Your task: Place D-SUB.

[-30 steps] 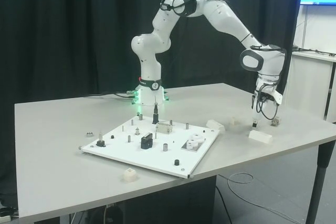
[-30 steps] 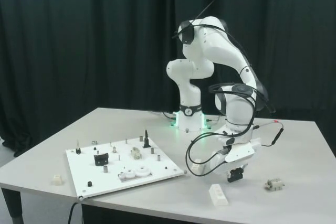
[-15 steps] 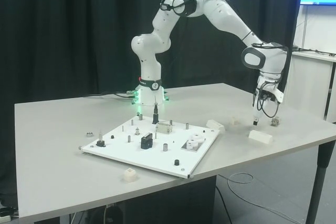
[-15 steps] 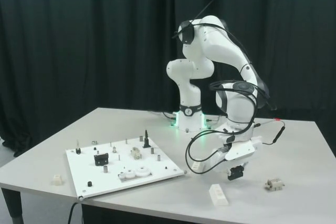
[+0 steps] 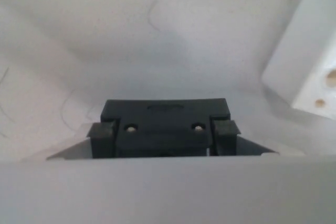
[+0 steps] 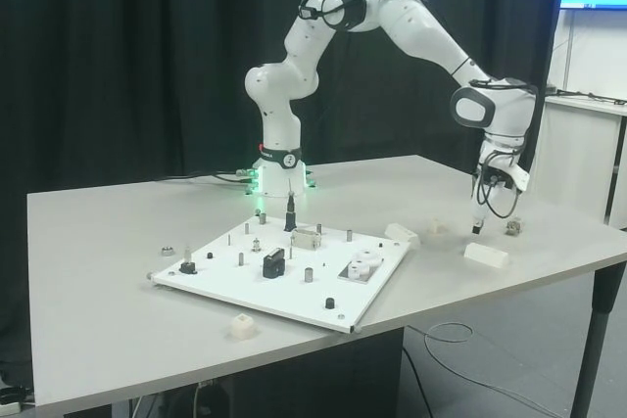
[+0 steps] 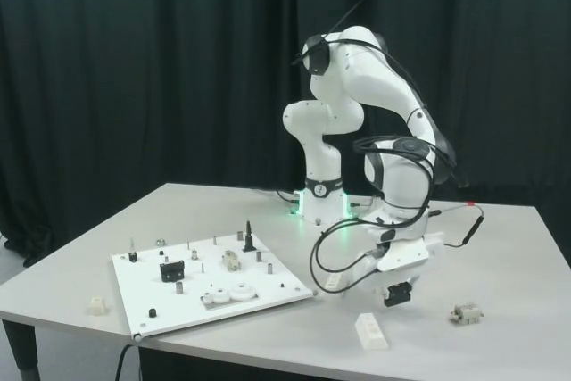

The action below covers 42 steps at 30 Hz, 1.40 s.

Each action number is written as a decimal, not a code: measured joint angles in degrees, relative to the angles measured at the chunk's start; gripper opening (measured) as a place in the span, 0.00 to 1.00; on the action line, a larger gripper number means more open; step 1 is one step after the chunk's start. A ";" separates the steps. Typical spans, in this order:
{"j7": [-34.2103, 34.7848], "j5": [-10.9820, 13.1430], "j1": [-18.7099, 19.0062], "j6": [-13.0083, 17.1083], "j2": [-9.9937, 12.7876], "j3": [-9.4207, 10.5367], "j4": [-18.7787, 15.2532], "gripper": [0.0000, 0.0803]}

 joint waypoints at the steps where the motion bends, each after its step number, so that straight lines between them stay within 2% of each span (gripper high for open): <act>1: 1.11 0.00 0.00 0.00 0.00 -0.17 0.10 0.48; 12: 12.20 0.27 -0.01 0.00 -0.76 -2.27 0.79 0.48; 18: 26.86 1.47 -0.03 -0.60 -1.60 -3.21 0.74 0.48; 22: 32.20 1.80 -0.03 -1.24 -2.22 -3.42 0.60 0.48; 25: 38.59 2.59 -0.03 -1.62 -2.71 -3.62 0.33 0.48; 34: 55.57 2.64 0.02 -1.98 -4.01 -3.69 -0.82 0.48; 42: 60.88 2.59 0.19 -1.64 -5.30 -3.70 -3.35 0.48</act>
